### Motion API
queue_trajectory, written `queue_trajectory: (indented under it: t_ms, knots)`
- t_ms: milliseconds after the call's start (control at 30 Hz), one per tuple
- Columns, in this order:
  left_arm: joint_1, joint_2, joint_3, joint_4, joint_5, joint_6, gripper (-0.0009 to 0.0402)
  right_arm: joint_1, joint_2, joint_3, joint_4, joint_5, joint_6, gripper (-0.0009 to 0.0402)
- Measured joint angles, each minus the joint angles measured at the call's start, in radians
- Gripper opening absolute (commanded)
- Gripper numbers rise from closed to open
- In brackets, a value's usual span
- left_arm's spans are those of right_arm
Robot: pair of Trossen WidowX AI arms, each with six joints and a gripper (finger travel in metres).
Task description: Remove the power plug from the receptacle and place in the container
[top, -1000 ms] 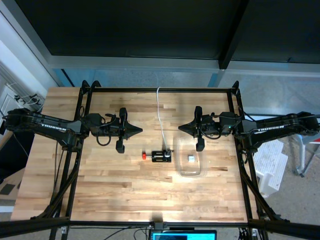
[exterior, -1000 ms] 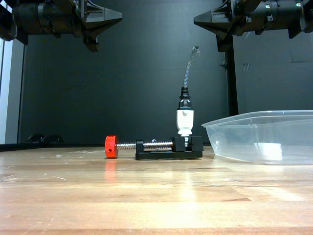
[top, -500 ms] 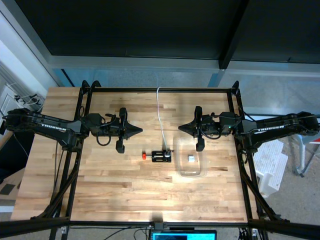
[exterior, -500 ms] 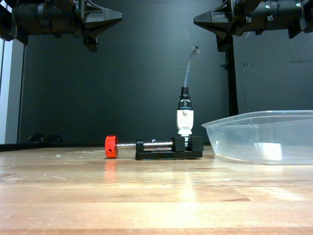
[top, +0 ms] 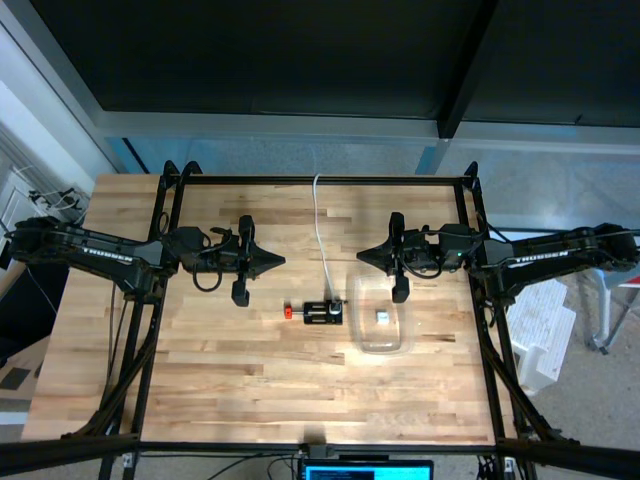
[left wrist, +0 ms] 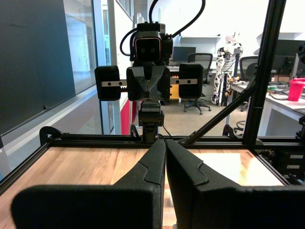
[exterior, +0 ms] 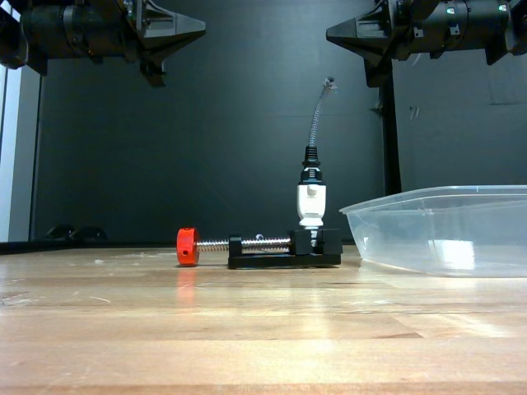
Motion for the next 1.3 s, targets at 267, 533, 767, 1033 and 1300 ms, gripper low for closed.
queue_trajectory:
  t_ms: [267, 533, 767, 1033, 1300]
  knots:
    - [0.0, 0.0, 0.0, 0.0, 0.0, 0.0, 0.0, 0.001, 0.0, 0.0, -0.002, -0.032, 0.022, 0.0]
    - [0.0, 0.0, 0.0, 0.0, 0.0, 0.0, 0.0, 0.018, 0.027, 0.156, -0.445, -0.053, 0.021, 0.0]
    - [0.0, 0.0, 0.0, 0.0, 0.0, 0.0, 0.0, 0.026, 0.141, 0.367, -0.873, -0.053, 0.021, 0.0]
    - [0.0, 0.0, 0.0, 0.0, 0.0, 0.0, 0.0, 0.049, 0.295, 0.536, -1.108, -0.052, 0.021, 0.0037]
    - [0.0, 0.0, 0.0, 0.0, 0.0, 0.0, 0.0, 0.076, 0.449, 0.652, -1.191, -0.052, 0.045, 0.0158]
